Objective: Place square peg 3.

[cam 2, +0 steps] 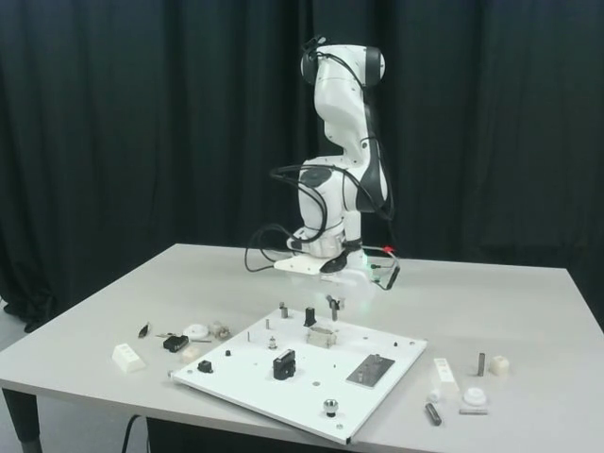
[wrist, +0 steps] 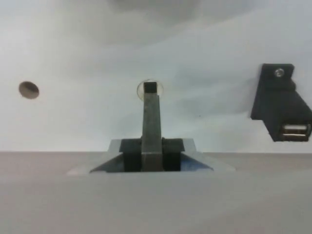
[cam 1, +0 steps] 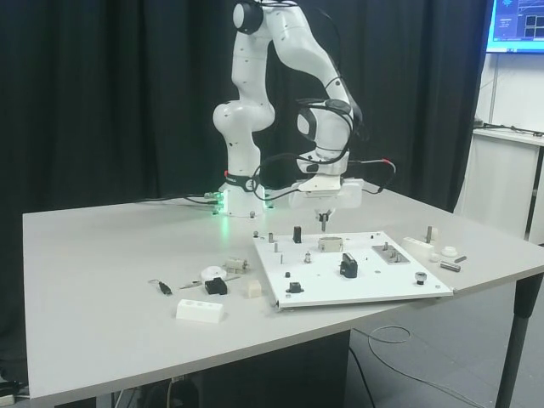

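Square peg [wrist: 150, 127], frame centre, is pinched at its top end by the closed gripper [wrist: 151, 157]; judged rigid, light, slippery.

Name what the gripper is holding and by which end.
The gripper holds the square peg by its upper end; the free lower end points down at the white board.

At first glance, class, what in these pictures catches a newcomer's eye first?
The tall white robot arm rises at the table's far side against a black curtain. Its gripper holds a slim square peg upright just above the white board, the peg's tip over a round hole. Small parts lie scattered beside the board.
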